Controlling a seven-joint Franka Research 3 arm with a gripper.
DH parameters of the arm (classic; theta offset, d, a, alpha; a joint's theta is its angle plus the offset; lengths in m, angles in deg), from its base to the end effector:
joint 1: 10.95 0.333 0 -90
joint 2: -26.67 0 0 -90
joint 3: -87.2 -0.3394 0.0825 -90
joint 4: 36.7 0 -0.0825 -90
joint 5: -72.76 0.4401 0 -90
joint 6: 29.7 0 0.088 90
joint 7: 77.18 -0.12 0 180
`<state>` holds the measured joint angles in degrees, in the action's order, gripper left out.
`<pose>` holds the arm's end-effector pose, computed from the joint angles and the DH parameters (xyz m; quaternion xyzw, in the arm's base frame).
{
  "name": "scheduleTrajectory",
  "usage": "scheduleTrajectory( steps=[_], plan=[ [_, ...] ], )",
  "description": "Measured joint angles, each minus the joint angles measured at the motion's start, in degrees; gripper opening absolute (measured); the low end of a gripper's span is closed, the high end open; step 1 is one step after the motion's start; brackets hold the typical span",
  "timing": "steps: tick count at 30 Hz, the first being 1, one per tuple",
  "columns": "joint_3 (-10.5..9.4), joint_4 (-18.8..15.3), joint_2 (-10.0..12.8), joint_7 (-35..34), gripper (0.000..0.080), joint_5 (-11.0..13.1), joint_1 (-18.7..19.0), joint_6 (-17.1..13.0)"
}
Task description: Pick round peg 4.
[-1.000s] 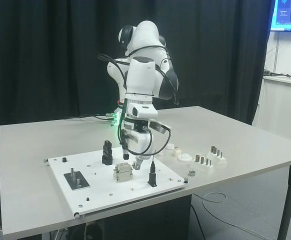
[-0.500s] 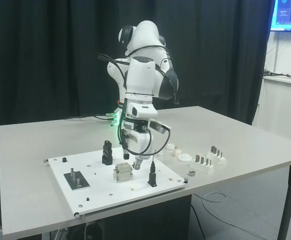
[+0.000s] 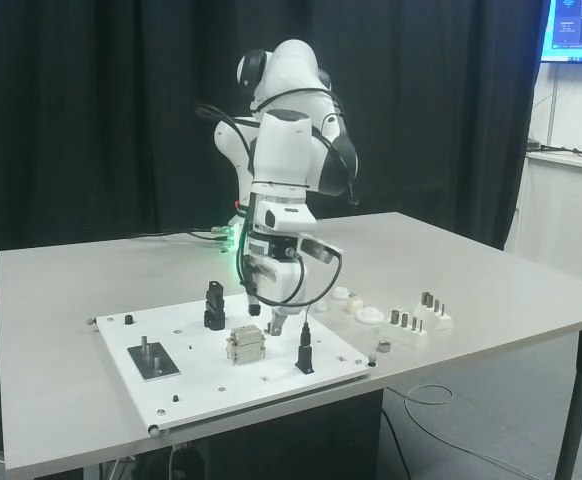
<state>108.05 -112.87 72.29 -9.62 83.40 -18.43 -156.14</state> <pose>0.7531 -0.3204 0.2657 0.9359 0.3427 0.0091 0.0804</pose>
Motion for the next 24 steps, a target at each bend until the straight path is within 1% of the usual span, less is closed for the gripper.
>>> scheduleTrajectory(
  steps=[13, 24],
  plan=[
    [0.03, 0.06, -1.2, -0.09, 0.08, -0.06, 0.14, 1.66],
    [0.37, 0.21, -1.27, -0.63, 0.08, -0.11, 0.24, 2.89]
  ],
)
